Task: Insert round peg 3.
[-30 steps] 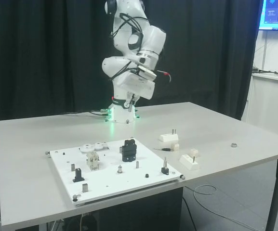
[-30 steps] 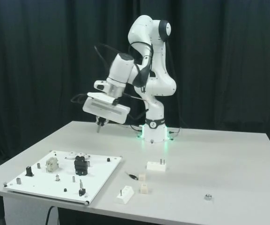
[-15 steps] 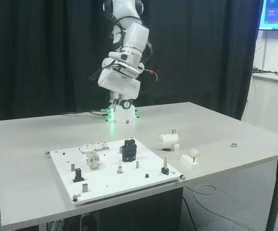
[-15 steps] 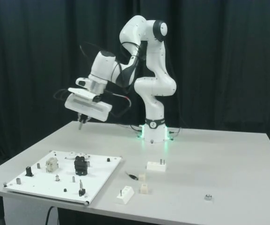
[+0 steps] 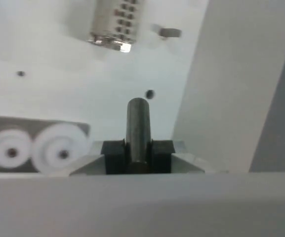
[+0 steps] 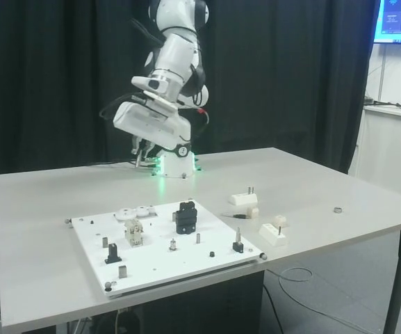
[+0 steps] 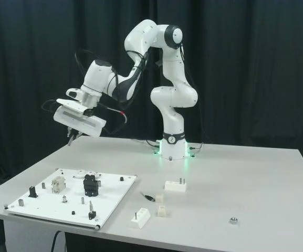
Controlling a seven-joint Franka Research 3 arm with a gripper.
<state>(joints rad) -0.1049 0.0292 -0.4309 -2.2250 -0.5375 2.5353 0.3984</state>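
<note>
Fingers of the gripper (image 5: pixel 138 150) are closed narrowly on a peg (image 5: pixel 138 129), a plain dark round rod with a smooth side and a flat, slightly lighter end face. In the wrist view it stands out straight from between the two black finger pads (image 5: pixel 113 155), which press against it on either side, so that most of its length shows beyond them. From the room cameras the peg is only a thin short stub under the gripper (image 6: pixel 139 158), held high in the air above the far side of the grey table (image 6: pixel 311 182), well above and beyond the white board (image 6: pixel 160 243).

The white arm (image 7: pixel 164 79) reaches out from its base (image 7: pixel 174 149) toward the board's side of the table, with the wrist tilted so that the gripper (image 7: pixel 70 139) points down and slightly outward.

Below the peg, the wrist camera sees the white board (image 5: pixel 83 94), with its edge running beside the grey table (image 5: pixel 231 89). On the board there lie a small dark hole (image 5: pixel 149 94) just beyond the peg's tip, a metal block with a grid of holes (image 5: pixel 117 24), a small grey stud (image 5: pixel 170 33) near it, and two white round gears (image 5: pixel 38 148) on a grey plate.

On the table beside the board sit three small white blocks (image 6: pixel 244 200), one with pins standing in it.
</note>
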